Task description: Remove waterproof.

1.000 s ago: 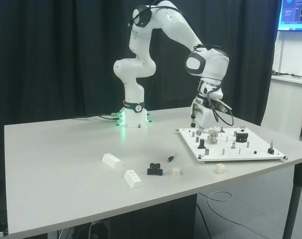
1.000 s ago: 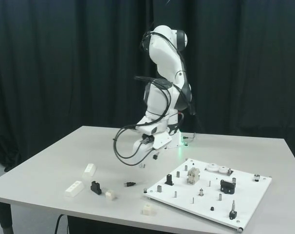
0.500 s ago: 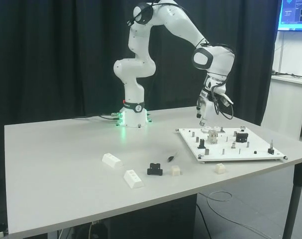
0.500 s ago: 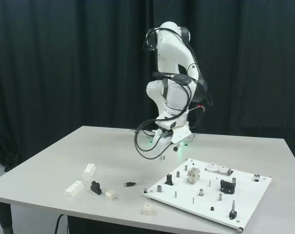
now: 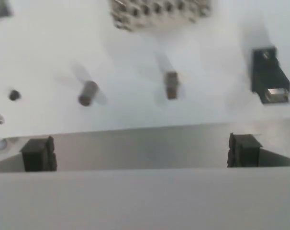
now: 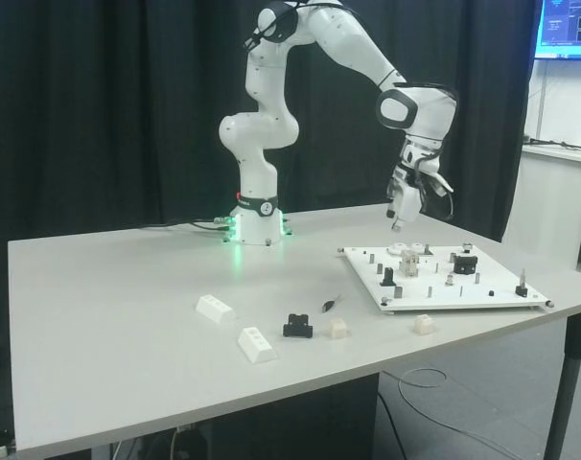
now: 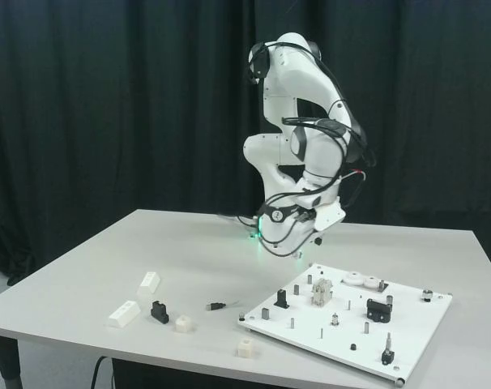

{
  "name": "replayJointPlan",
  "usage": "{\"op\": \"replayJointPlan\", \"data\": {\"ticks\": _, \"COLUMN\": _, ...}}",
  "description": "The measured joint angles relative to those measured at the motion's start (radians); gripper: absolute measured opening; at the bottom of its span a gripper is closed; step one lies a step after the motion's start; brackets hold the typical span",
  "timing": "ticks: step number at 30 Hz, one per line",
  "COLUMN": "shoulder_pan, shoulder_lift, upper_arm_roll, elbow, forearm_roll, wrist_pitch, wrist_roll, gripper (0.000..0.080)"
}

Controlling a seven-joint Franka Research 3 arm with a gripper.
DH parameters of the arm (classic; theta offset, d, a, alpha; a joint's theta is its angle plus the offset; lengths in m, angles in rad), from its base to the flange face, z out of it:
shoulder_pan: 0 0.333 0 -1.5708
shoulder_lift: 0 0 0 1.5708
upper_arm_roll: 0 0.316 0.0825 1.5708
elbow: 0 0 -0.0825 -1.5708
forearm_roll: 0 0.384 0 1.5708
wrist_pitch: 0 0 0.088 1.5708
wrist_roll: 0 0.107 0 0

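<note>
Hangs in the air over the edge of the white board (image 7: 424, 320) on the side toward the arm's base, clear of every fitting. Claw (image 5: 140, 152) spread wide, black fingertips (image 5: 38, 154) well apart, nothing between them. Below, on the board: two short pins, a metal toothed part, a black socket block (image 5: 269, 76). Cannot tell which fitting is the waterproof piece; presumably among those on the board. Elsewhere on the grey bench (image 6: 127, 278), loose white blocks.

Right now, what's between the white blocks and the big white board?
A black part, a small cube and a thin plug, in the first room view.
</note>
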Motion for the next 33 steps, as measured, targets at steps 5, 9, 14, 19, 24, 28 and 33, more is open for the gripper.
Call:
{"op": "replayJointPlan", "data": {"ticks": 5, "shoulder_pan": 0.023, "shoulder_lift": -0.001, "upper_arm_roll": 0.019, "elbow": -0.005, "forearm_roll": 0.0, "wrist_pitch": 0.004, "wrist_roll": -0.029, "gripper": 0.08}}
{"op": "replayJointPlan", "data": {"ticks": 9, "shoulder_pan": 0.036, "shoulder_lift": -0.001, "upper_arm_roll": 0.028, "elbow": -0.013, "forearm_roll": -0.001, "wrist_pitch": 0.022, "wrist_roll": -0.048, "gripper": 0.08}}
{"op": "replayJointPlan", "data": {"ticks": 14, "shoulder_pan": 0.045, "shoulder_lift": -0.001, "upper_arm_roll": 0.029, "elbow": -0.027, "forearm_roll": -0.008, "wrist_pitch": 0.058, "wrist_roll": -0.065, "gripper": 0.08}}
{"op": "replayJointPlan", "data": {"ticks": 19, "shoulder_pan": 0.044, "shoulder_lift": 0.001, "upper_arm_roll": 0.029, "elbow": -0.037, "forearm_roll": -0.021, "wrist_pitch": 0.094, "wrist_roll": -0.071, "gripper": 0.08}}
{"op": "replayJointPlan", "data": {"ticks": 24, "shoulder_pan": 0.043, "shoulder_lift": 0.008, "upper_arm_roll": 0.025, "elbow": -0.046, "forearm_roll": -0.028, "wrist_pitch": 0.13, "wrist_roll": -0.081, "gripper": 0.08}}
{"op": "replayJointPlan", "data": {"ticks": 28, "shoulder_pan": 0.042, "shoulder_lift": 0.017, "upper_arm_roll": 0.021, "elbow": -0.048, "forearm_roll": -0.028, "wrist_pitch": 0.155, "wrist_roll": -0.084, "gripper": 0.08}}
{"op": "replayJointPlan", "data": {"ticks": 33, "shoulder_pan": 0.039, "shoulder_lift": 0.031, "upper_arm_roll": 0.018, "elbow": -0.048, "forearm_roll": -0.028, "wrist_pitch": 0.179, "wrist_roll": -0.084, "gripper": 0.08}}
